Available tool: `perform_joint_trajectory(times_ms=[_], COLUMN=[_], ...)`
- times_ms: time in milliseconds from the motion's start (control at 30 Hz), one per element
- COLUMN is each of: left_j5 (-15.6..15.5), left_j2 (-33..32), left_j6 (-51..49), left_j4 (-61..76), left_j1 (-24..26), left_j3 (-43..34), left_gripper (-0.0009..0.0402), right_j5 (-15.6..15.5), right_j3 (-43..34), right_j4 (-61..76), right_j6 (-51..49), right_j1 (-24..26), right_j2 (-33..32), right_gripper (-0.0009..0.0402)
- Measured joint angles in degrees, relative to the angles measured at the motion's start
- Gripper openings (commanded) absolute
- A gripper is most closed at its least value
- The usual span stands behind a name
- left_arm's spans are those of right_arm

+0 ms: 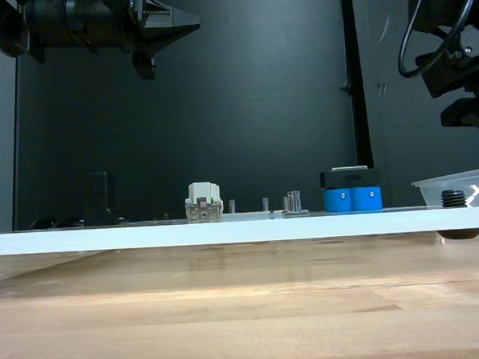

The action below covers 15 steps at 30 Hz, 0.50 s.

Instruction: Pick the RJ45 connector and install on the taskboard

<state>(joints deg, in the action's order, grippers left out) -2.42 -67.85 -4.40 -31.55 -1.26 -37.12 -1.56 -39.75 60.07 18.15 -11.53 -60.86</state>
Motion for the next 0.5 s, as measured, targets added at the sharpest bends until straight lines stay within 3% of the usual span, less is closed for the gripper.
perform_joint_trajectory(times_ms=[500], left_j5=[0.0], left_j2=[0.0], left_j6=[0.0], left_j4=[0.0], left_j1=[0.0], left_j3=[0.0], left_gripper=[0.0], right_j5=[-0.1], right_j3=[3.5], right_j4=[-4.6], right_j6=[3.0], right_j1=[-1.1], right_j2=[0.0], right_gripper=[0.0148])
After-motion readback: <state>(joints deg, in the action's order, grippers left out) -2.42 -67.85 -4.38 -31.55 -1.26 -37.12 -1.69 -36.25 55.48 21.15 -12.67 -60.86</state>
